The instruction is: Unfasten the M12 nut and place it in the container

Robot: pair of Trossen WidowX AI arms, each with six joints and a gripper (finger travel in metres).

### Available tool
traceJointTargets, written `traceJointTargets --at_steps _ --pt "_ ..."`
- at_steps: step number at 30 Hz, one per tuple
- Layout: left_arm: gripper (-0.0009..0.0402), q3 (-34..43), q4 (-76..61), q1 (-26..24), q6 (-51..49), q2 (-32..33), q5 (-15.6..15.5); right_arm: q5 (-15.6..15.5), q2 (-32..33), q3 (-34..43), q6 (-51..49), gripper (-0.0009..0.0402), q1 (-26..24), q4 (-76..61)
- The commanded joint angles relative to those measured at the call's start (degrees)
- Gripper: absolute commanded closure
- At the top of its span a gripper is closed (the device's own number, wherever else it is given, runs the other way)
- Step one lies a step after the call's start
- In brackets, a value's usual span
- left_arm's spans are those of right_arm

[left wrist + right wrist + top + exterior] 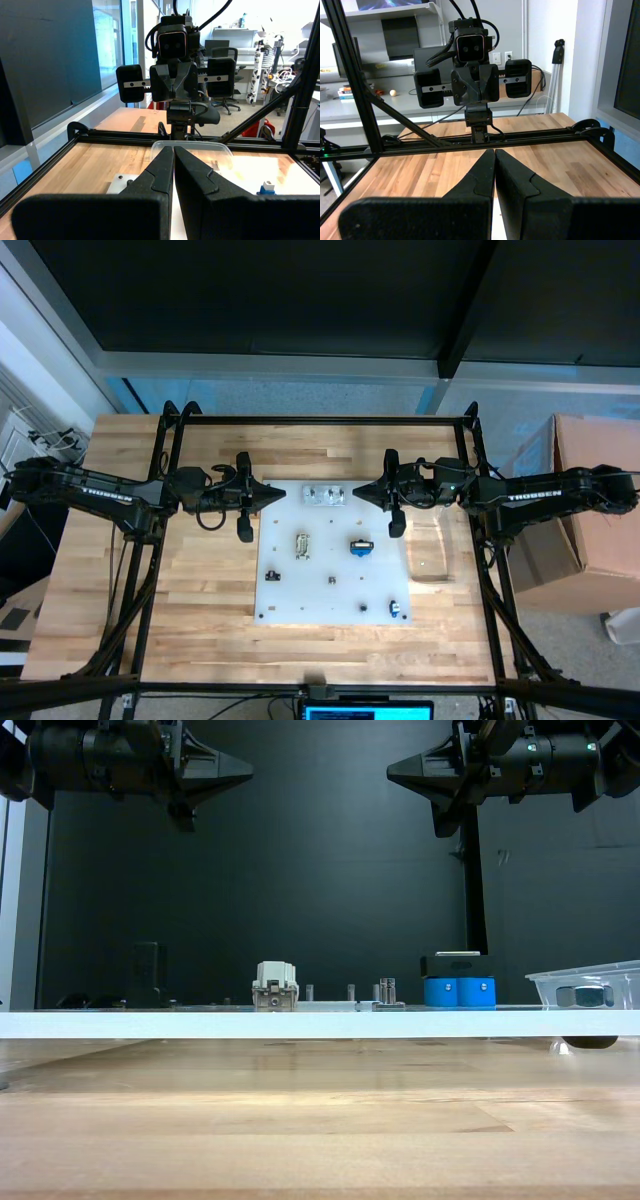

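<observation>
From above, counting two black grippers, left gripper [277, 496] and right gripper [358, 492], over the far end of one white board [300, 590], one clear plastic container [430, 550] just beside its right edge, and one small silver M12 nut [397, 607] on its stud [398, 613] by the near right edge, outside the container. Low down, seeing it in front of the container wall. Wrist cams: both pairs of fingers [160, 170] pressed together.

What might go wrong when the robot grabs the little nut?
The silver nut is small and sits on its stud at the board's near right edge, so the right gripper, shut and high above the far side, might miss or drop it. The left gripper hangs shut opposite; the two could bump. It could fall outside the clear container.
</observation>
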Motion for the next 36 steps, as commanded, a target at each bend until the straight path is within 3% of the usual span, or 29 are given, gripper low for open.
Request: traceJointTargets --at_steps 1,18,23,30,36 --pt "0.0393 0.02 -0.02 -0.02 0.02 0.02 0.02 0.02 0.02 0.0 0.02 0.0393 0.0 0.09" --pt "0.0393 0.02 -0.02 0.0 0.02 0.02 0.02 0.59 -0.13 1.62 0.24 0.0394 1.9 -2.6" --pt "0.0393 0.02 0.0 -0.02 0.02 0.02 0.02 7.87 0.79 10.6 0.72 0.0393 7.98 -25.07" --pt "0.0393 0.02 0.0 0.0 0.02 0.02 0.02 9.16 6.47 24.3 11.61 0.0394 15.72 -53.35" --pt "0.0393 0.02 -0.02 -0.02 0.02 0.02 0.02 10.62 13.57 32.94 18.38 0.0393 21.7 -67.63"
